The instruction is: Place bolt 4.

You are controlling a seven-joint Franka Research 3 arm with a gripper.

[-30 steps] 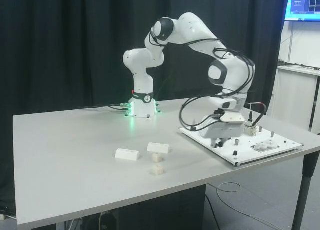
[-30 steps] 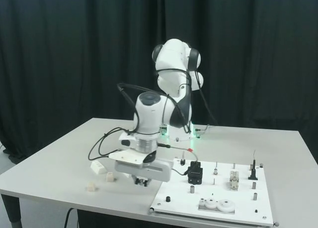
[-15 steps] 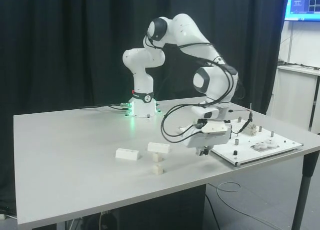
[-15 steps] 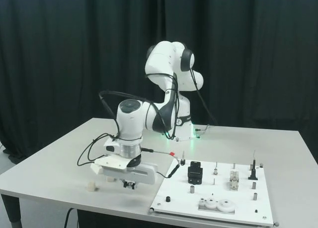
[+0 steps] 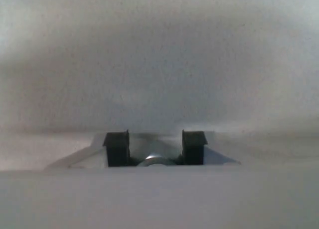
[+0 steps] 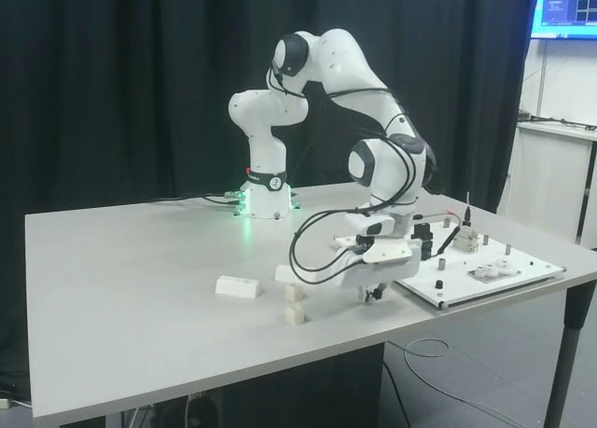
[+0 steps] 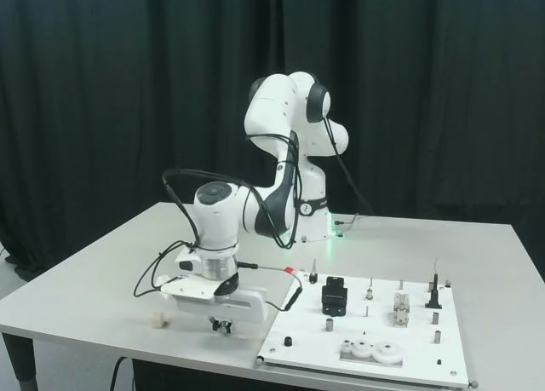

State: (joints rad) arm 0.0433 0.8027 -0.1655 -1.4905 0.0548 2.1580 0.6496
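In the wrist view my gripper [image 5: 155,156] has its two black fingertips [image 5: 117,148] shut on a small grey metal bolt [image 5: 152,160], of which only the top shows between them. In the first room view the gripper [image 6: 371,296] hangs just above the grey table [image 6: 140,260], off the near-left edge of the white assembly board [image 6: 485,281]. The second room view shows the gripper [image 7: 220,325] low over the table, left of the board [image 7: 302,330]. The bolt cannot be made out in either room view.
Two white blocks [image 6: 237,286] [image 6: 295,275] and a small block [image 6: 294,313] lie on the table left of the gripper. The small block [image 7: 157,320] sits near the table's front edge. The board carries pegs, gears [image 7: 373,351] and a black part [image 7: 334,296]. Cables loop off the wrist.
The arm has swung from over the white board to the bare table beside it and come down lower. The blocks and the board have not moved.
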